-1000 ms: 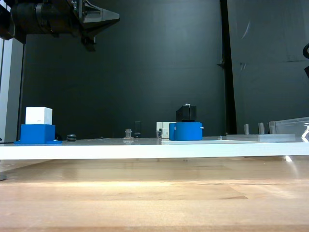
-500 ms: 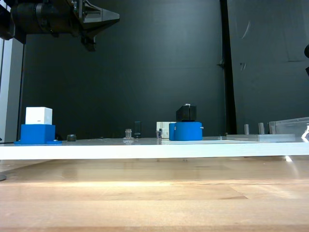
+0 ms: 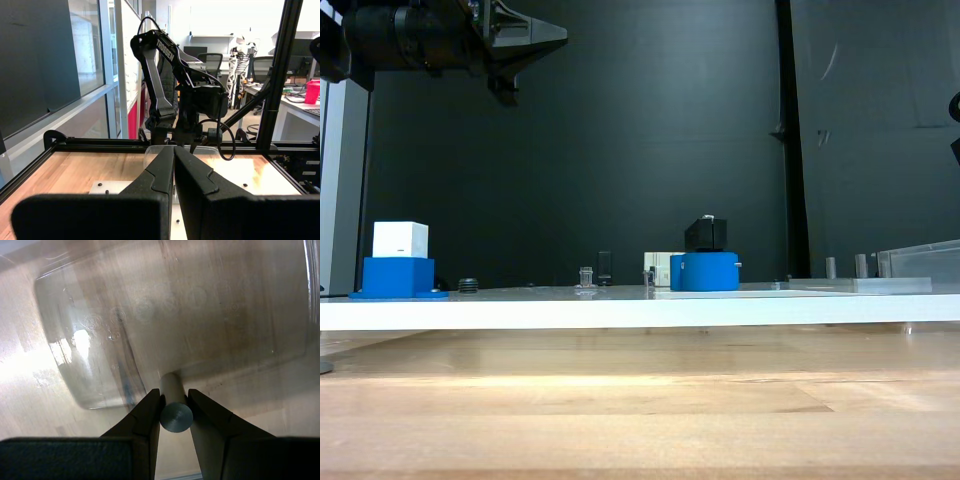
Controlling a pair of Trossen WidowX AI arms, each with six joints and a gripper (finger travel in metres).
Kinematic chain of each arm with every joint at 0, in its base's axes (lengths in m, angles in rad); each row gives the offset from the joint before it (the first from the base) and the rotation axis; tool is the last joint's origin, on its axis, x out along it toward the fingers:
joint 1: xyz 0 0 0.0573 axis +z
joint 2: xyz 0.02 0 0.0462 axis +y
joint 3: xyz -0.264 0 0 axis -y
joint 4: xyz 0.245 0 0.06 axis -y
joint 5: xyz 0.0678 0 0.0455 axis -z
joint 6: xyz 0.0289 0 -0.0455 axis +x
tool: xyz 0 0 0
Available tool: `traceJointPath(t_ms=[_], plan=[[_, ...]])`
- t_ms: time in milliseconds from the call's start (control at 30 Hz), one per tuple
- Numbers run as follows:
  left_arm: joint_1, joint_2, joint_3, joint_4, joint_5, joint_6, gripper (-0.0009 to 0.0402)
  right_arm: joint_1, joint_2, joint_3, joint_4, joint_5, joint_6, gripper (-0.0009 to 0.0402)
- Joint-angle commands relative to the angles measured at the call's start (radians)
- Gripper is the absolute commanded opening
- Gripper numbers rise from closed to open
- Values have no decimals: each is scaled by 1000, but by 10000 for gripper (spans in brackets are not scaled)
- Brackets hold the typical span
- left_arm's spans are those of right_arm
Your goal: Remove the 16mm cylinder and place in the container
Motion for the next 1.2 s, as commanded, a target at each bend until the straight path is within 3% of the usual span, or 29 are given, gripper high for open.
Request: traceJointPath(t_ms=[33, 1200], plan=[[0, 0, 0, 0, 0, 0, 0, 0, 2, -5, 7, -3, -1, 4], [0, 0, 0, 0, 0, 0, 0, -1, 85, -6, 92, 5, 2, 4]])
